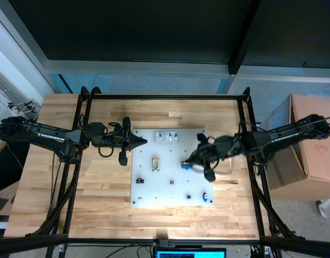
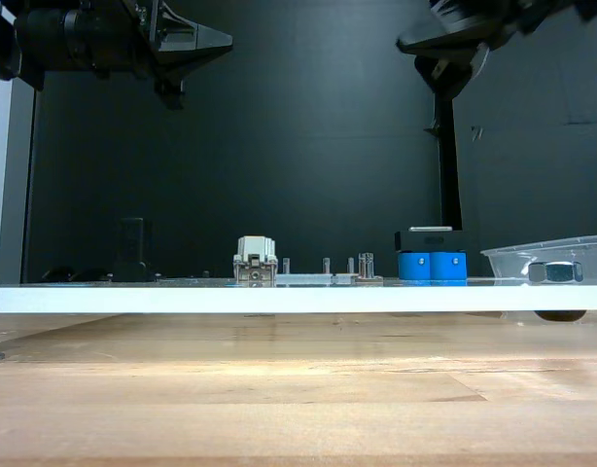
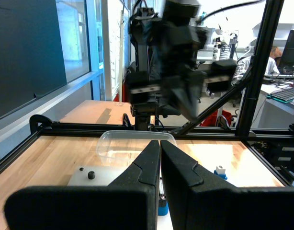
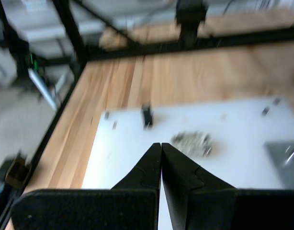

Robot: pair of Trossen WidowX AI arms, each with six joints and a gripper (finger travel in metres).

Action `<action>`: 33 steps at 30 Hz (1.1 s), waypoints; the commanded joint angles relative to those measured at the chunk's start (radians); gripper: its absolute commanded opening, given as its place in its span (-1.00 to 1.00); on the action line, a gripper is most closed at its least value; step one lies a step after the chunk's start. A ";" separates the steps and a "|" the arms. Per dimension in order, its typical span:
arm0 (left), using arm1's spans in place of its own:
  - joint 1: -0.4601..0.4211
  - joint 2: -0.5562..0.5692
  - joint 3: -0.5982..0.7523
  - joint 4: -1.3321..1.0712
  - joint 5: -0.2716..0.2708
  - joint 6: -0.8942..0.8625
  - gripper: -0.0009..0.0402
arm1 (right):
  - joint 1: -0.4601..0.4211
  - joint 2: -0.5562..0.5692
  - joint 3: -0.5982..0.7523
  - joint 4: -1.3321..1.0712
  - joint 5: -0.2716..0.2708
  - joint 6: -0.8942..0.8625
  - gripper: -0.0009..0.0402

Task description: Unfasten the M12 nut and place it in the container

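— What is the left end effector point(image 3: 160, 143) doing?
— It is hanging high over the far left edge of the white board point(image 1: 154, 188) and pointing right. Its two fingers are pressing flat together, with nothing sitting between them.
— And the right end effector point(image 4: 161, 144)?
— It is hovering high over the right side of the board, pointing left and tilting down, roughly above a pair of blue blocks point(image 2: 431, 266). Its fingers are meeting tip to tip too, and they are gripping nothing.
— Where is the nut point(image 2: 555, 272) sitting?
— It is sitting on its stud at the board's near right edge, well below the right end effector and nearer than it. From tabletop height it is seeming to lie inside the clear tray point(image 2: 546, 255). From above it is showing on the board, apart from the tray.
— Where is the tray lying, then?
— It is lying on the tabletop point(image 1: 100, 183) just beside the board's right edge, partly under the right arm.
— Is anything else standing on the board?
— A grey connector point(image 2: 255, 263) is standing near the middle, and a few small pins point(image 2: 326, 265) are standing farther back. A cardboard box point(image 1: 310, 140) is sitting off the tabletop's right side.
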 commanded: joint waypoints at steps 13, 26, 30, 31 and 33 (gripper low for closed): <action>0.000 0.000 0.000 0.000 0.000 0.000 -0.96 | 0.233 0.418 0.504 -0.665 0.029 0.295 -0.96; 0.000 0.000 0.000 0.001 0.000 0.000 -0.96 | 0.239 0.728 0.846 -1.089 0.016 0.622 -0.96; 0.000 0.000 0.000 0.000 0.000 0.000 -0.96 | 0.240 0.774 0.871 -1.090 -0.014 0.627 -0.91; 0.000 0.000 0.000 0.000 0.000 0.000 -0.96 | 0.239 0.782 0.871 -1.093 -0.022 0.628 -0.89; 0.000 0.000 0.000 0.001 0.000 0.000 -0.96 | 0.239 0.795 0.868 -1.094 -0.022 0.635 -0.84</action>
